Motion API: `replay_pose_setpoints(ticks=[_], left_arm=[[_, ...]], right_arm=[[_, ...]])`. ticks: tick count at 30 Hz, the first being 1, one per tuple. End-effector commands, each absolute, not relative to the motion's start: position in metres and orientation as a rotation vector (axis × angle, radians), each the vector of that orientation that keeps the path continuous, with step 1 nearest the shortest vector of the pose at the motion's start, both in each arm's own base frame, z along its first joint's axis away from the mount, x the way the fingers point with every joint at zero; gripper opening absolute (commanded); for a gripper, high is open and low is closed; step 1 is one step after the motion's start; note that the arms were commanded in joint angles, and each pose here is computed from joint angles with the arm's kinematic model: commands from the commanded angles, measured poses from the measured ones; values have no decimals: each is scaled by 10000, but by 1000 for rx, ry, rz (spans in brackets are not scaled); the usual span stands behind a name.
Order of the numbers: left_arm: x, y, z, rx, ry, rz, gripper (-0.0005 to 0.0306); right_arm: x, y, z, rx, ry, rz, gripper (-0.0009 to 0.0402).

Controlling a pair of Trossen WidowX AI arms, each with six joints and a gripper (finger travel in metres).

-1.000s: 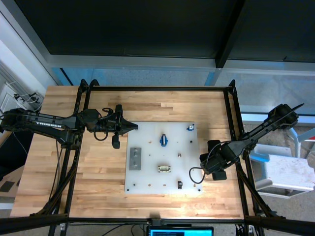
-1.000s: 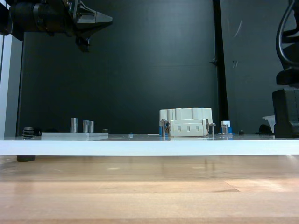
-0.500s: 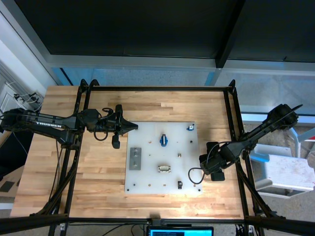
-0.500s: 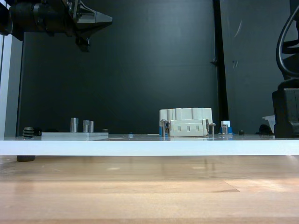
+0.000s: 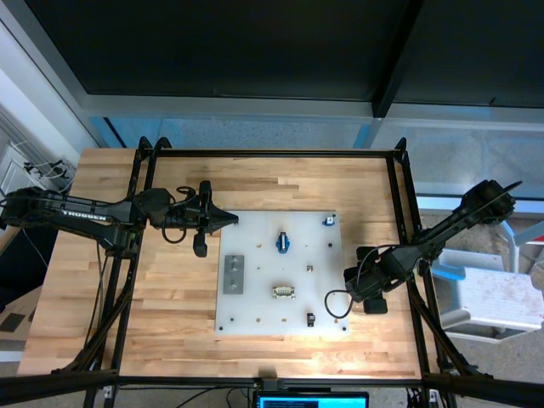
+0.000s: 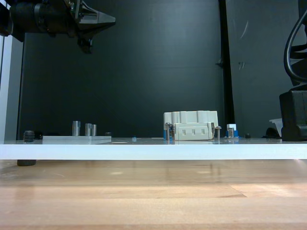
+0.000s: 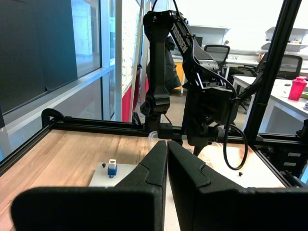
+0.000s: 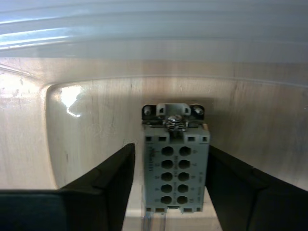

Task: Pick the HAN10E connector and install in the HAN10E hub

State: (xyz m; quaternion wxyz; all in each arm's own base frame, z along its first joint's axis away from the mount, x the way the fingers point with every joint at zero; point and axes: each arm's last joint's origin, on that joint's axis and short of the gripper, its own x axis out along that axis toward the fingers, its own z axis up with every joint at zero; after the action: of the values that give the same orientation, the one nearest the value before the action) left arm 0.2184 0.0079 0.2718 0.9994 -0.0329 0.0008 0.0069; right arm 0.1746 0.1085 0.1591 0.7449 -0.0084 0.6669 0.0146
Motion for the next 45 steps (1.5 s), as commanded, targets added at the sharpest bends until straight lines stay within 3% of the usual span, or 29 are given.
replay_pose_setpoints(ticks=[1, 12, 23, 34, 45], left_arm=[[2184, 79, 2718, -66, 1, 14, 0], [2185, 79, 2717, -66, 2, 14, 0], [2185, 80, 2717, -66, 2, 14, 0], [2184, 80, 2718, -66, 1, 14, 0], [2185, 79, 2717, -66, 2, 14, 0]], right_arm=[[1746, 1085, 1593, -20, 1460, 31, 137], [1745, 1084, 1596, -17, 1460, 34, 47], [1758, 1099, 1837, 2, 1456, 59, 24], [1801, 1127, 2314, -25, 1498, 46, 23], [1907, 1190, 2914, 20, 1387, 85, 23]])
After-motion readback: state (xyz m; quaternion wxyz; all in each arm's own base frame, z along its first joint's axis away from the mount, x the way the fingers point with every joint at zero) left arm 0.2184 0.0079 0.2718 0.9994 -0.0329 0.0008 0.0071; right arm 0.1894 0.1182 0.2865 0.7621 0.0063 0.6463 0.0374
